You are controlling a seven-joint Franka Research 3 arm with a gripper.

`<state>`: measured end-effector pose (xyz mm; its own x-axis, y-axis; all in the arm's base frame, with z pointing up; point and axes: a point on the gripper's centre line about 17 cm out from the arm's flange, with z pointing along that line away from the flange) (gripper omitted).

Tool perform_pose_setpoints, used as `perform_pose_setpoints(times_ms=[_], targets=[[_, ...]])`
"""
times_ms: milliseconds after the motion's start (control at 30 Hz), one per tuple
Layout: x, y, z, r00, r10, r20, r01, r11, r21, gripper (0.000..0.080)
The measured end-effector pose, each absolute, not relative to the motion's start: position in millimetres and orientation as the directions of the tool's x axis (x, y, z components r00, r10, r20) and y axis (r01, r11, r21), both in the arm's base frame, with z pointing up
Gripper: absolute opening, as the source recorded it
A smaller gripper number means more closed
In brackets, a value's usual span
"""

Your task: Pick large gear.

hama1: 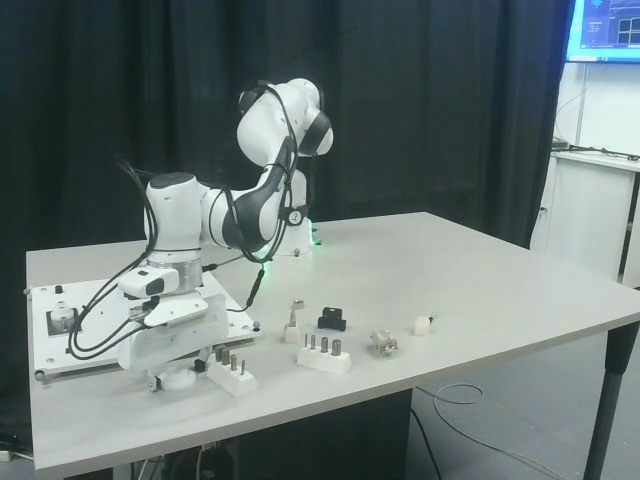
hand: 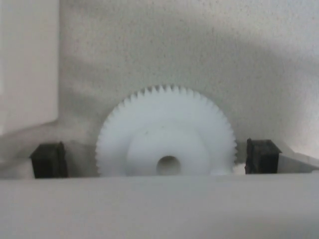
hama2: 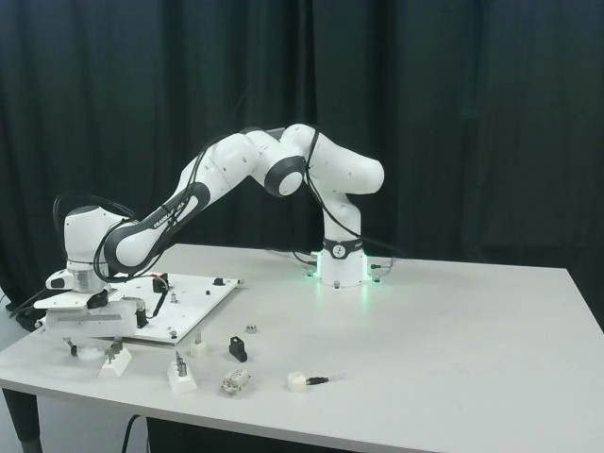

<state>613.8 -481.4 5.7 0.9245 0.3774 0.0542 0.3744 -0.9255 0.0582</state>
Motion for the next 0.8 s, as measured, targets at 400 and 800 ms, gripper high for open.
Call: perform_pose_setpoints(times_ms=[400,800], targets=[[615.4,-479.7,5.2,0.93,0.363,0.06,0.36,-0.932,0.055,0.08],[615.6,-480.1,5.2,0.931,0.361,0.061,0.358,-0.932,0.055,0.0595]])
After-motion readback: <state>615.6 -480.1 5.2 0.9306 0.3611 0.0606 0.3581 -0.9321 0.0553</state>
